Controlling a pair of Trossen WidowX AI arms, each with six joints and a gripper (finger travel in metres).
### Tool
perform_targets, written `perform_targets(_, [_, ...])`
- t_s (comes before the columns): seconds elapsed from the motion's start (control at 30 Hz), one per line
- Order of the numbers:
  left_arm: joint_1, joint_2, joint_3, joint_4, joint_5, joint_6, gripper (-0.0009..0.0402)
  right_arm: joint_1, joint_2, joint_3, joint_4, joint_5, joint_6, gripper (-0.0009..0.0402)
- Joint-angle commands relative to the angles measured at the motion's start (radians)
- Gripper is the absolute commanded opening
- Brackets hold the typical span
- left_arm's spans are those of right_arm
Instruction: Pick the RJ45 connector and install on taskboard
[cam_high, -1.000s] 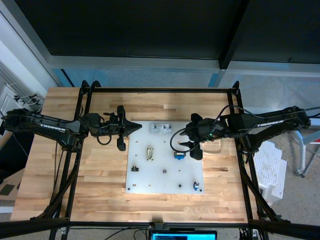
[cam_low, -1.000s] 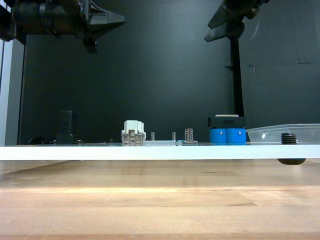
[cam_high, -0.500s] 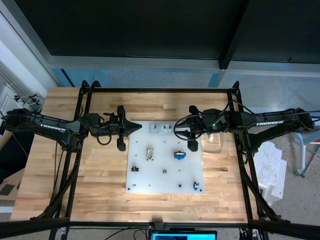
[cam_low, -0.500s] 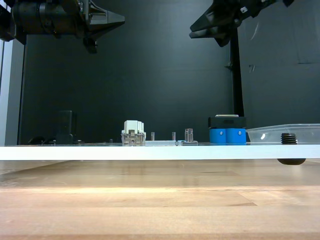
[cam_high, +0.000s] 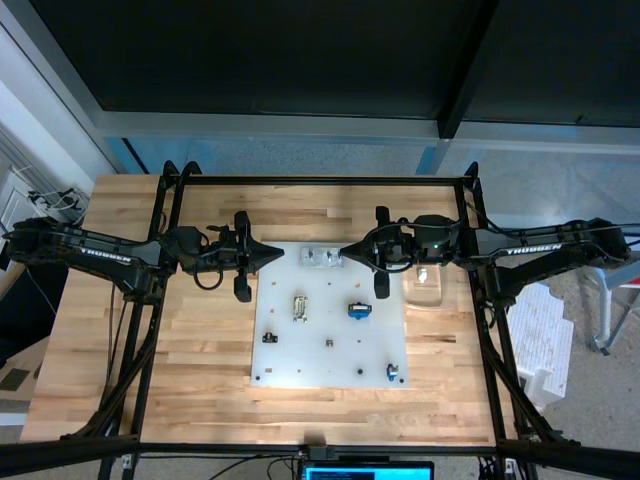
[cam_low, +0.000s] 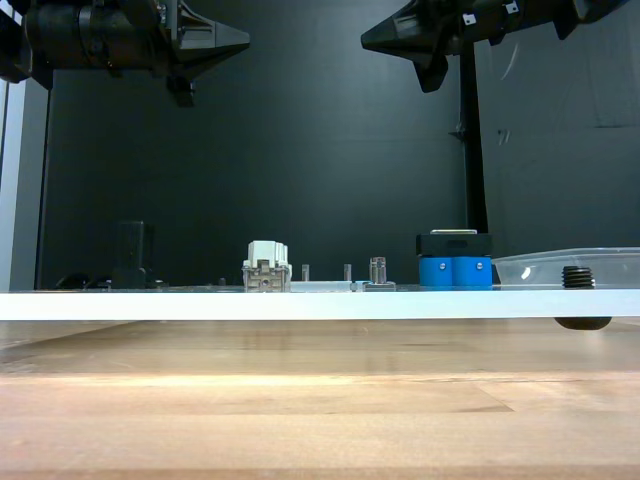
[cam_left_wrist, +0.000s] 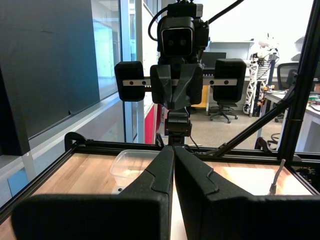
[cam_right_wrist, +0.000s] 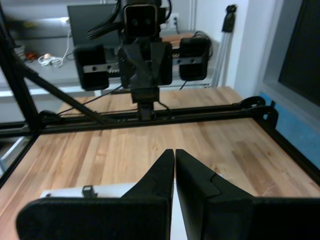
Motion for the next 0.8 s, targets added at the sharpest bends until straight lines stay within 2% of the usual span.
perform_targets(0.03, [0.000, 0.000, 0.000, 0.000, 0.000, 0.000, 0.0000, -0.002, 0.000, -0.013, 0.034, 0.001, 0.000, 0.0001])
perform_targets(0.4, [0.000, 0.000, 0.000, 0.000, 0.000, 0.000, 0.0000, -0.020, -0.001, -0.102, 0.211, -0.010, -0.006, 0.0000])
perform_targets(0.43, [0.000, 0.000, 0.000, 0.000, 0.000, 0.000, 0.0000, -0.022, -0.001, -0.106, 0.213, -0.016, -0.007, 0.0000])
perform_targets(0.53, [0.000, 0.000, 0.000, 0.000, 0.000, 0.000, 0.0000, -0.037, -0.002, -0.121, 0.243, -0.085, -0.019, 0.0000])
perform_targets(0.67, [0.000, 0.000, 0.000, 0.000, 0.000, 0.000, 0.0000, -0.039, -0.002, -0.142, 0.290, -0.079, -0.017, 0.0000])
perform_targets(0.8, [0.000, 0.000, 0.000, 0.000, 0.000, 0.000, 0.0000, -0.037, -0.006, -0.149, 0.291, -0.031, -0.008, 0.0000])
